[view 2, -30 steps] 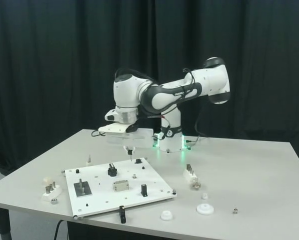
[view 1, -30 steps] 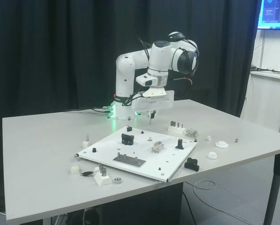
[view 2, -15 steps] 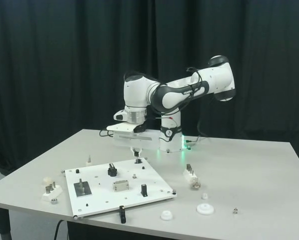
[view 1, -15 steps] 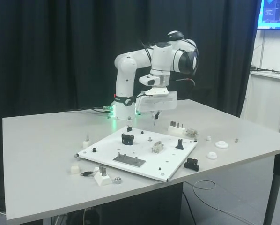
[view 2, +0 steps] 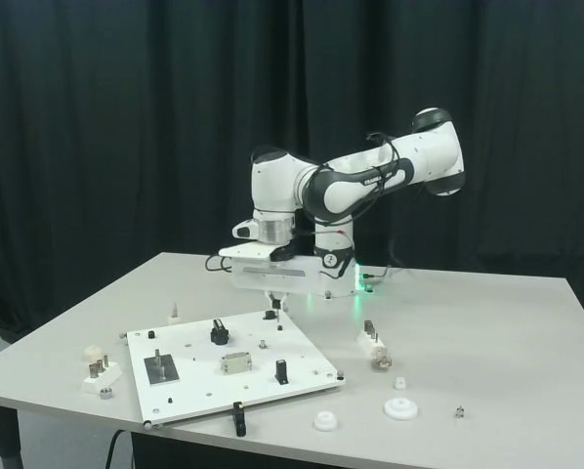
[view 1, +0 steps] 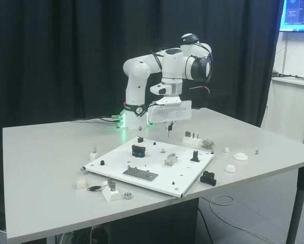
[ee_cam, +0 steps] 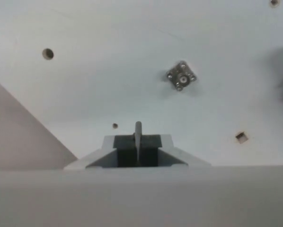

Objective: Insert round peg 1.

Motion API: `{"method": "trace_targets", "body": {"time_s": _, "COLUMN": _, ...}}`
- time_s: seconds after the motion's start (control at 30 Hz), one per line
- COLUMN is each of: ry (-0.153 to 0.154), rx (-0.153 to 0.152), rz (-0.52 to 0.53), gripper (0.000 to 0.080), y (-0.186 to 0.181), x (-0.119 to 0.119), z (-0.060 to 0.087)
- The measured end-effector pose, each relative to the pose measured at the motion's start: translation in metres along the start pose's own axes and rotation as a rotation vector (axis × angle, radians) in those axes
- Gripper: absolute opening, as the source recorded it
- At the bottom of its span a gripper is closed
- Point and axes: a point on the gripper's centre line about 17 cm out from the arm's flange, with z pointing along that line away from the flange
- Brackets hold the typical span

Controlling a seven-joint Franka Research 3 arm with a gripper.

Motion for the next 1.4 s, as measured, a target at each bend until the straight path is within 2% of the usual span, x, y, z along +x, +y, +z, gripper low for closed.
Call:
{"method": "trace_targets", "body": {"time_s": 0.2, "ry": 0.015, "rx": -0.006, "rz": -0.005, "gripper": 0.0015, "y": -0.005, "x": -0.005, "z": 0.007}}
{"method": "trace_targets", "body": {"time_s": 0.57, "ry": 0.038, "rx": -0.043, "rz": -0.013, "gripper": 0.0015, "y": -0.011, "x": -0.004, "z": 0.024}}
{"method": "trace_targets", "body": {"time_s": 1.03, "ry": 0.033, "rx": -0.077, "rz": 0.02, "gripper": 0.0015, "y": -0.011, "x": -0.006, "z": 0.04}}
{"method": "trace_targets", "body": {"time_s": 1.17, "ry": 0.033, "rx": -0.081, "rz": 0.022, "gripper": 0.0015, "y": -0.009, "x": -0.007, "z": 0.043}}
{"method": "trace_targets", "body": {"time_s": 1.4, "ry": 0.034, "rx": -0.068, "rz": 0.033, "gripper": 0.0015, "y": -0.01, "x": -0.01, "z": 0.05}}
